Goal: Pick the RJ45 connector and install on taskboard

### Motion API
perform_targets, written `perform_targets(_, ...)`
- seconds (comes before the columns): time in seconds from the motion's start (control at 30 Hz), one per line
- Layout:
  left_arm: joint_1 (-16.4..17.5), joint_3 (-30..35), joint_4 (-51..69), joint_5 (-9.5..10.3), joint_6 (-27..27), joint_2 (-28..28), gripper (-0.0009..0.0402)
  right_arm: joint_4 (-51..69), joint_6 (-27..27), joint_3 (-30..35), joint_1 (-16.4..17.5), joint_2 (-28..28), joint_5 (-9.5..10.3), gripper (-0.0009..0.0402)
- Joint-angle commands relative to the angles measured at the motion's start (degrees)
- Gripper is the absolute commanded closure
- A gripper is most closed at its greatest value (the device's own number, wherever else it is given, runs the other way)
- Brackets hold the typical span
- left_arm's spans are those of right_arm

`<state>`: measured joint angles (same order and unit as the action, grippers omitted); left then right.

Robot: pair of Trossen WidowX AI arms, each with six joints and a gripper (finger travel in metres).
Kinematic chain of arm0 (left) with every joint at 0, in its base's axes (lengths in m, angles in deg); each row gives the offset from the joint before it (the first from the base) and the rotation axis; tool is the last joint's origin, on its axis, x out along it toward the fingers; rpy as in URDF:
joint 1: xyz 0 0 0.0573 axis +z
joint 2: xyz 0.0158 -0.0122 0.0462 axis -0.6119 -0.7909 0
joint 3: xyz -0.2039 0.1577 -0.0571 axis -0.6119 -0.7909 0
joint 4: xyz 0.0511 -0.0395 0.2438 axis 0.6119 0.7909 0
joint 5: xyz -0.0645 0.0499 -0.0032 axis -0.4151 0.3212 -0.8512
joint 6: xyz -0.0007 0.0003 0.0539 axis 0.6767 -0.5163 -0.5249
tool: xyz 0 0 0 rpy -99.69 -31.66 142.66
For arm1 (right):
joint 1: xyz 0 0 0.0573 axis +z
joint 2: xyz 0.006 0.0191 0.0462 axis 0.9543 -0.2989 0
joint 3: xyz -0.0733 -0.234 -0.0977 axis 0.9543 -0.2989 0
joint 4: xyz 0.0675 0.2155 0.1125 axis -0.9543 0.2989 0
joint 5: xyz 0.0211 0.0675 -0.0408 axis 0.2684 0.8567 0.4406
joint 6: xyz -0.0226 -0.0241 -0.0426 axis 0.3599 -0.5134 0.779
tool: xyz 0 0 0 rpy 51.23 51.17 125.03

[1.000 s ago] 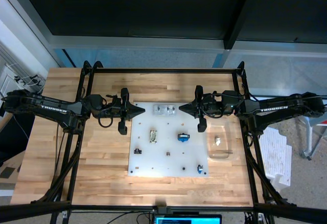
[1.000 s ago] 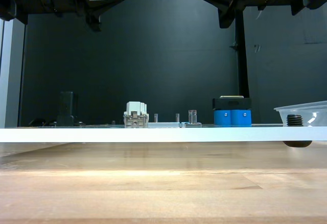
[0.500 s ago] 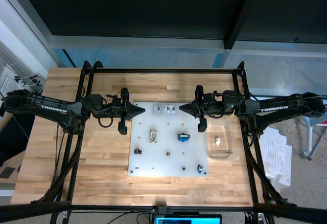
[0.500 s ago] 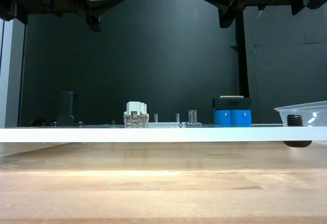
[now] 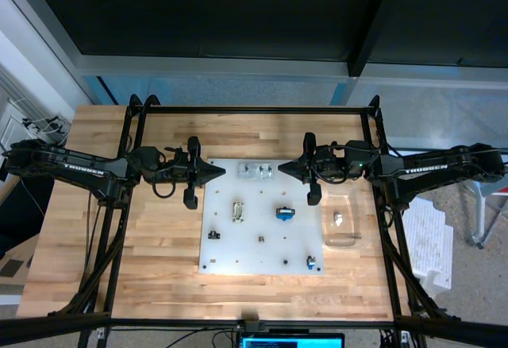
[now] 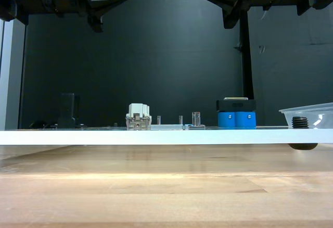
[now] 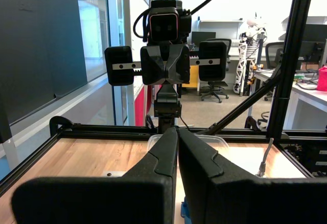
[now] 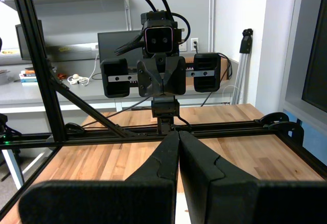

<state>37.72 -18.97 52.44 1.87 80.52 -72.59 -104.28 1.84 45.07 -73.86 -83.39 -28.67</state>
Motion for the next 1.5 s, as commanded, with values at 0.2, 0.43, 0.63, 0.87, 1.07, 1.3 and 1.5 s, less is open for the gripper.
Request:
perform_targets(0.2,0.0,0.0,0.0,0.0,0.0,0.0,0.0393,0.0,0.0,0.0,0.0,0.0,0.0,0.0393)
perform_targets(0.43,0.0,0.0,0.0,0.0,0.0,0.0,0.0393,0.2,0.0,0.0,0.0,0.0,0.0,0.0393)
perform_targets(0.63,0.0,0.0,0.0,0.0,0.0,0.0,0.0393,1.4,0.0,0.0,0.0,0.0,0.0,0.0393)
perform_targets(0.87,0.0,0.0,0.0,0.0,0.0,0.0,0.0393,1.5,0.0,0.0,0.0,0.0,0.0,0.0393)
perform_targets(1.07,0.0,0.0,0.0,0.0,0.0,0.0,0.0393,1.5,0.0,0.0,0.0,0.0,0.0,0.0393)
perform_targets(1.3,0.0,0.0,0.0,0.0,0.0,0.0,0.0393,1.5,0.0,0.0,0.0,0.0,0.0,0.0393)
perform_targets(1.5,0.0,0.0,0.0,0.0,0.0,0.0,0.0393,1.5,0.0,0.0,0.0,0.0,0.0,0.0393)
